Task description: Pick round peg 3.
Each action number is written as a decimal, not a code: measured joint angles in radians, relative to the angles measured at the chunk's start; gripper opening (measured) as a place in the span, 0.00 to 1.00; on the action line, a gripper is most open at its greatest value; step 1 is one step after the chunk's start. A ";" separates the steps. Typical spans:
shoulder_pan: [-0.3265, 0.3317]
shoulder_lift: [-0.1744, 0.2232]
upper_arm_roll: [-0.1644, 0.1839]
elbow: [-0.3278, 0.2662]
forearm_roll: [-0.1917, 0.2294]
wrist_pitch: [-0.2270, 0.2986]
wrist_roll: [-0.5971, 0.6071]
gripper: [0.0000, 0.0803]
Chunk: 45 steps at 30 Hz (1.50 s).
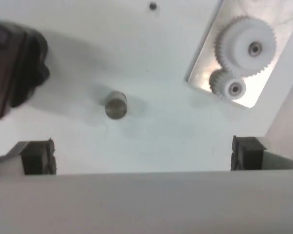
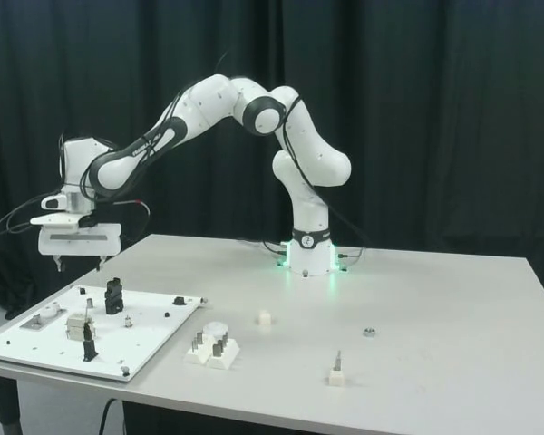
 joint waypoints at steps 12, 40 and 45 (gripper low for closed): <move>0.038 -0.059 0.000 0.021 0.041 -0.073 0.118 1.00; 0.309 -0.103 0.000 -0.028 0.040 -0.171 0.517 1.00; 0.370 -0.104 -0.001 -0.056 0.038 -0.166 0.579 1.00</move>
